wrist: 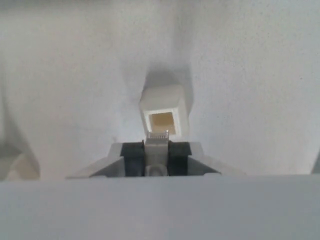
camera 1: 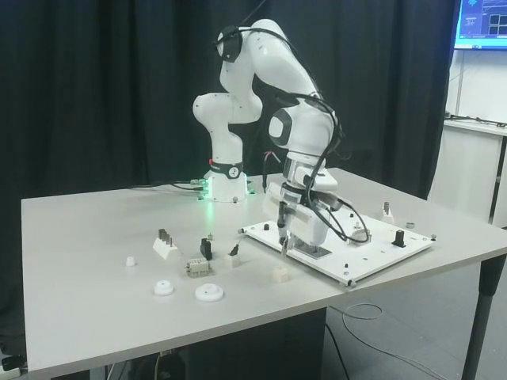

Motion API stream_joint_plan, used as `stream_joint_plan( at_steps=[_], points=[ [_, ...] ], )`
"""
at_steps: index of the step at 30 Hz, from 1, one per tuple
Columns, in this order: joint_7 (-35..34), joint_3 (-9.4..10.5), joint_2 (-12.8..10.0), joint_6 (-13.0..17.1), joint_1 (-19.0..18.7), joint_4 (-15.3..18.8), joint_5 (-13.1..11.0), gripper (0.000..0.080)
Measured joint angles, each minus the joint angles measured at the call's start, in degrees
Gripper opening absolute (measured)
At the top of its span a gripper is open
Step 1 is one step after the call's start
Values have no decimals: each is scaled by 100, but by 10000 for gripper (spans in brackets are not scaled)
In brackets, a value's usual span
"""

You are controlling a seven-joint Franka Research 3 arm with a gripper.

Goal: Insert Ethernet.

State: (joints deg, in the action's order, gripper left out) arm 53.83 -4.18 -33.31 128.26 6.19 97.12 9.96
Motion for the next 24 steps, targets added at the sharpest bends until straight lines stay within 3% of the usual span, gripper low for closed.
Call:
stream_joint_plan(
  at_steps=[9, 24],
  points=[
    [-24, 0, 140, -153, -38, -1, 0, 95],
    [-31, -19, 157, -160, -50, -18, 0, 94]
  ],
)
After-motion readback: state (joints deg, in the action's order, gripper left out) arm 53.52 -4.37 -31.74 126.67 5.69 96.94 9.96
